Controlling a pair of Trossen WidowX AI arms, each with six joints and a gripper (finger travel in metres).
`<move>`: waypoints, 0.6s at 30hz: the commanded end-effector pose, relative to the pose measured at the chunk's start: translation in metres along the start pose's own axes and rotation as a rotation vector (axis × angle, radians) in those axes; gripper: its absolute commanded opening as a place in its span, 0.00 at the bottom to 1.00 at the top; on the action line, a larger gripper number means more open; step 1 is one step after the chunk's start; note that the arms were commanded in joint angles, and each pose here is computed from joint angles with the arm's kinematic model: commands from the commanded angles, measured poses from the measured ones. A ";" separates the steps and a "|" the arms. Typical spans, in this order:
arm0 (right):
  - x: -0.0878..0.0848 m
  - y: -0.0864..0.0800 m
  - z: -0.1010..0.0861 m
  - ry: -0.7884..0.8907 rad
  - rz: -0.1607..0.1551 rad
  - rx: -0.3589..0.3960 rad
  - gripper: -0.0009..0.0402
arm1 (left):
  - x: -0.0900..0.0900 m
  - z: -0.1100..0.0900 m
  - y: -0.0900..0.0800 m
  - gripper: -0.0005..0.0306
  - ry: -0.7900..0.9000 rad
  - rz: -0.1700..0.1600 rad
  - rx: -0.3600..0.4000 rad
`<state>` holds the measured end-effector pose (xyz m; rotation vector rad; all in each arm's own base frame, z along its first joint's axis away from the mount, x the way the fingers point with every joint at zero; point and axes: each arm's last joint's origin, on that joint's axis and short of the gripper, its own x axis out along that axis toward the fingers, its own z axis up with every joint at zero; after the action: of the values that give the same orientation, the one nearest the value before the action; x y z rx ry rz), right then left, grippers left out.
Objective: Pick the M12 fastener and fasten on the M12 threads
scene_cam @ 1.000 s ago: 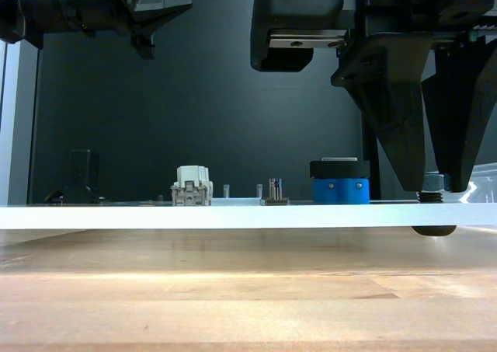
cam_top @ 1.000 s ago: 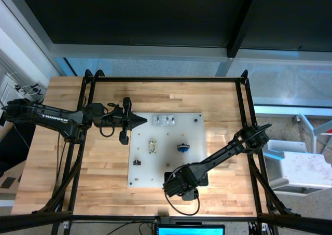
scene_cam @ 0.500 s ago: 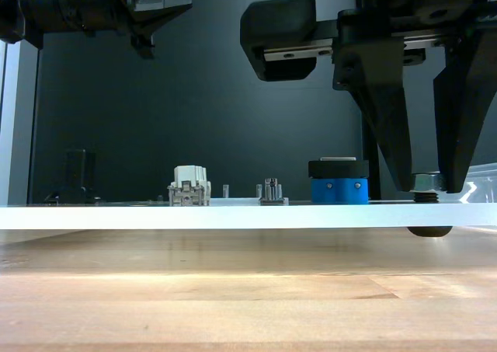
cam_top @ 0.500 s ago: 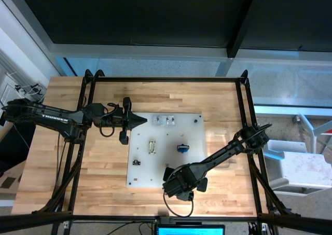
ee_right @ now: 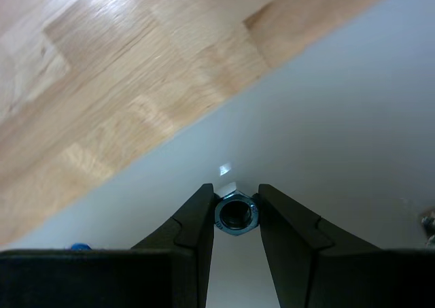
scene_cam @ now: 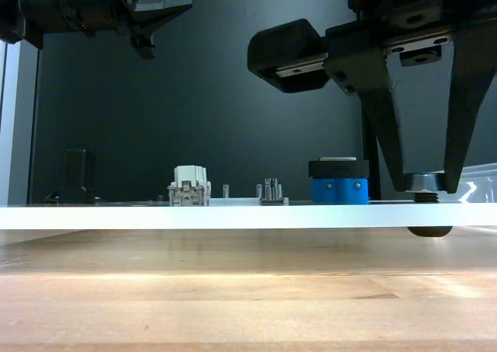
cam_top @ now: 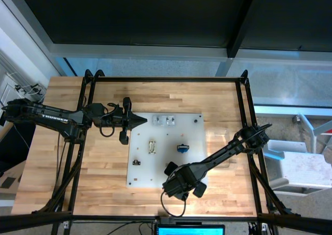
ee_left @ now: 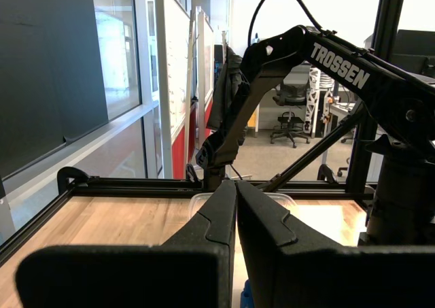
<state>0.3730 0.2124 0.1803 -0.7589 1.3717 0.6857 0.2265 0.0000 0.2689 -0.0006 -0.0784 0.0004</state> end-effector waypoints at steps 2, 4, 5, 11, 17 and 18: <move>0.000 -0.001 0.002 -0.017 -0.006 0.142 0.15 | 0.000 0.000 0.000 0.02 0.000 0.000 0.000; 0.000 -0.001 0.002 -0.019 -0.006 0.194 0.16 | 0.000 0.000 0.000 0.02 -0.001 0.000 0.000; 0.000 -0.001 0.002 -0.018 -0.007 0.218 0.15 | 0.000 0.000 0.000 0.02 0.000 0.000 0.000; 0.000 -0.001 0.002 -0.018 -0.007 0.343 0.15 | 0.000 0.000 0.000 0.02 0.000 0.000 0.000; 0.000 -0.001 0.002 -0.018 -0.006 0.462 0.15 | 0.000 0.000 0.000 0.02 -0.001 0.000 0.000; 0.000 -0.001 0.002 -0.018 -0.006 0.484 0.15 | 0.000 0.000 0.000 0.02 -0.001 0.000 0.000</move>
<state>0.3750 0.2134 0.1805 -0.3893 1.4346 0.3499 0.2265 0.0000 0.2689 -0.0010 -0.0784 0.0003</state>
